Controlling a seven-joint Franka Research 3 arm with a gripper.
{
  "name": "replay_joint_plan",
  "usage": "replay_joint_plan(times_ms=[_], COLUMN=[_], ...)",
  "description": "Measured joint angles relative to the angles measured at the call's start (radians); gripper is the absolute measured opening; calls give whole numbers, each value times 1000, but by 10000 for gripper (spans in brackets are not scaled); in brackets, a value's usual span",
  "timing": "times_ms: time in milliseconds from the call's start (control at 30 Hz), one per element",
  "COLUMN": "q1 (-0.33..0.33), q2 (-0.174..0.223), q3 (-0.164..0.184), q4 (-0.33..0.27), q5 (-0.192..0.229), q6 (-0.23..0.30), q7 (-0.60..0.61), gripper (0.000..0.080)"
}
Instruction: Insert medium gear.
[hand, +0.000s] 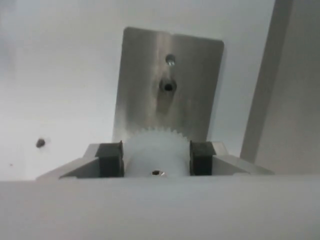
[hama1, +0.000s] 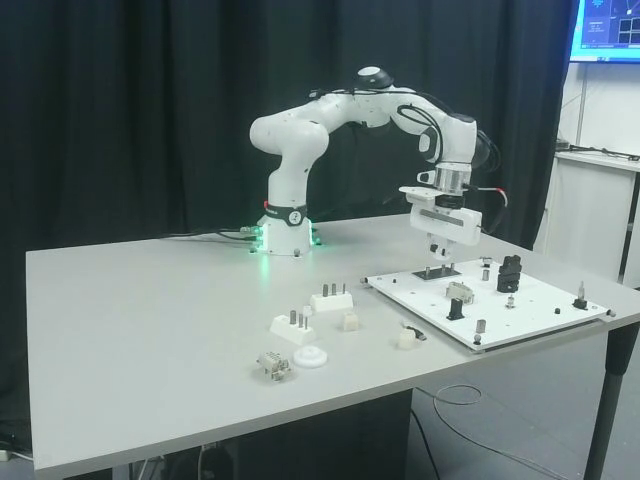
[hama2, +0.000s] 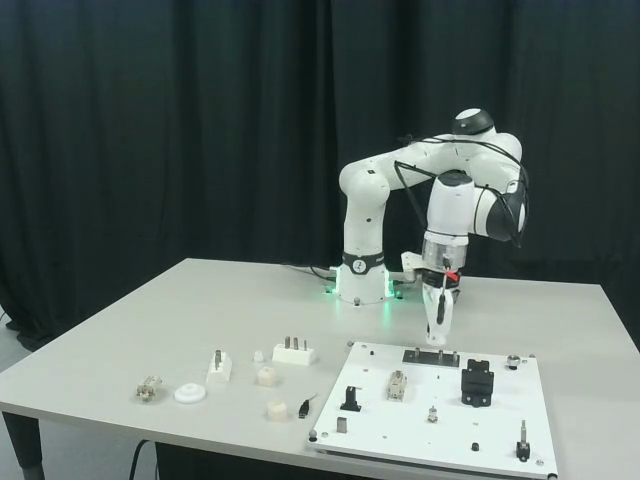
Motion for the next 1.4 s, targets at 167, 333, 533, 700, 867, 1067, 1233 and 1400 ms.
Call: replay_joint_plan(times_ms=[167, 333, 533, 700, 867, 1067, 1233, 1400], q1=[10, 17, 21, 24, 25, 26, 26, 26], q2=[0, 0, 0, 0, 0, 0, 0, -1], q3=[17, 30, 43, 52, 61, 62, 62, 62], q4=[4, 4, 7, 7, 7, 7, 7, 7], q5=[-8, -9, -9, -9, -9, -9, -9, -9], q6=[18, 32, 40, 55, 66, 71, 71, 71], q7=[23, 46, 63, 71, 78, 79, 79, 79], gripper=[283, 283, 283, 283, 283, 283, 283, 283])
